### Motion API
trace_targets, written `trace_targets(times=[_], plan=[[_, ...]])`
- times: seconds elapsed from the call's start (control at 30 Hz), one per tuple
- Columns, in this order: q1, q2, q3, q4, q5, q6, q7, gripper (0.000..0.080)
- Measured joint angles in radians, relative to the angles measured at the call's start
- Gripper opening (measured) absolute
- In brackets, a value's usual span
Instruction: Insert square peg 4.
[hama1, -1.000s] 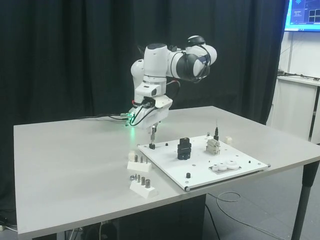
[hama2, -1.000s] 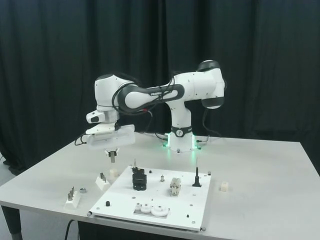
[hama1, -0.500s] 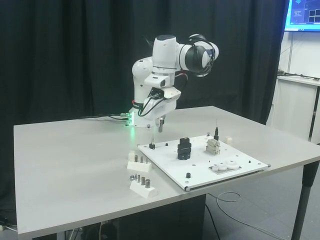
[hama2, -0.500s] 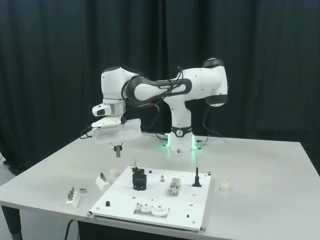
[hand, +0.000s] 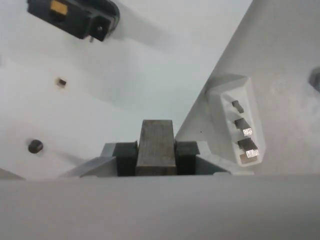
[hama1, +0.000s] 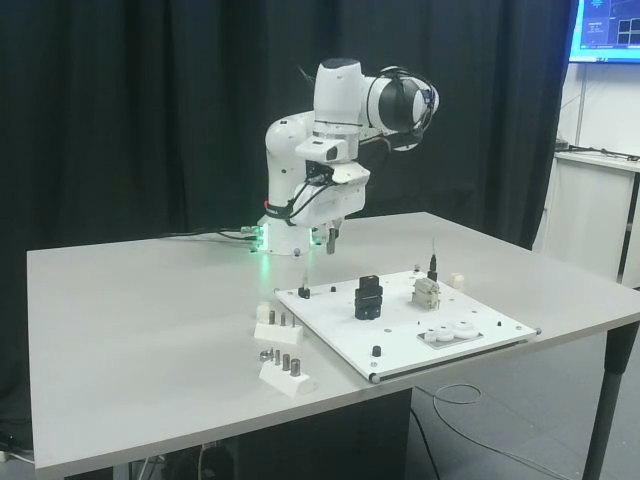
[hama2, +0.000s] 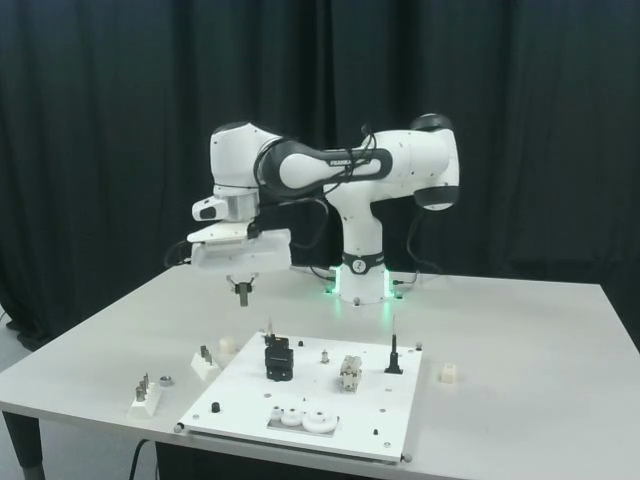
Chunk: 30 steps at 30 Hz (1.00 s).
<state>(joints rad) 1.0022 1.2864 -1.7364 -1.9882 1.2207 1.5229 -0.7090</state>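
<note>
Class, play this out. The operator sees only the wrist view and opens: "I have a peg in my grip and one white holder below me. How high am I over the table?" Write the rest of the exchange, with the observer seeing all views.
Observer: The gripper hangs high above the grey table with the square peg, and touches nothing below.
Operator: I see one peg holder. Are there more?
Observer: Yes, two: one holder beside the white board, and a second holder nearer the table's front edge.
Operator: What is on the board beyond my view?
Observer: White gears sit near its front edge.
</note>
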Motion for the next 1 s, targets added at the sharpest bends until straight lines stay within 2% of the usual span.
trace_targets(times=[0.17, 0.43, 1.0], plan=[[0.022, -0.002, -0.019, 0.000, -0.020, -0.010, 0.021, 0.0155], [0.051, -0.006, -0.048, 0.000, -0.056, -0.040, 0.121, 0.0155], [0.120, -0.013, -0.094, -0.001, -0.094, -0.162, 0.356, 0.0155]])
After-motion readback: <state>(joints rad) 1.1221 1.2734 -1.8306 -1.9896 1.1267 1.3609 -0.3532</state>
